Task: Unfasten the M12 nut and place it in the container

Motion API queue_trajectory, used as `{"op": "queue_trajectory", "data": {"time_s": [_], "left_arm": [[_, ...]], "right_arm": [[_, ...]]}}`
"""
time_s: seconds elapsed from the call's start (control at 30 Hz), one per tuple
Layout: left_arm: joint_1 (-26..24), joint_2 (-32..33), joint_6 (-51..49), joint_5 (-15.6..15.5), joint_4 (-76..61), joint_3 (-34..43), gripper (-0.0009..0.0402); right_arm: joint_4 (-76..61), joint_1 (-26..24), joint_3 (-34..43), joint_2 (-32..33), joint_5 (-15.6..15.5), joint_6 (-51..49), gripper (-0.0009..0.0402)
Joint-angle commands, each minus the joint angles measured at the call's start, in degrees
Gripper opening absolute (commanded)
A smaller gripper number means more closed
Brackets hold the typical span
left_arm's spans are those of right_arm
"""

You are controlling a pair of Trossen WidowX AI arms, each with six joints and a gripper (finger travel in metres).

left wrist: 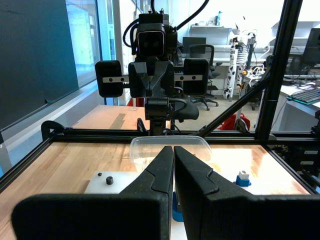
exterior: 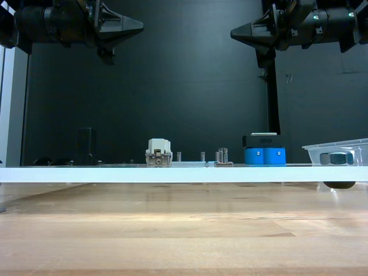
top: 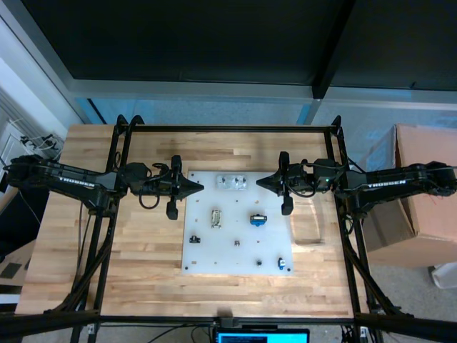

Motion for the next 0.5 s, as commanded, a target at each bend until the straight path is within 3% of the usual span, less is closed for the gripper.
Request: {"op": "queue_trajectory", "data": {"time_s": [0.03, 0.5], "left_arm": [[0.0, 0.0, 0.0, 0.04, 0.02, 0.02, 0.0], [0.02, 0.0, 0.0, 0.04, 0.02, 0.02, 0.0]], "right_arm": [[0.02, 0.02, 0.0, 0.13, 0.0, 0.04, 0.0], [-0.74, 0.04, 0.17, 0.13, 0.0, 1.14, 0.0]]}}
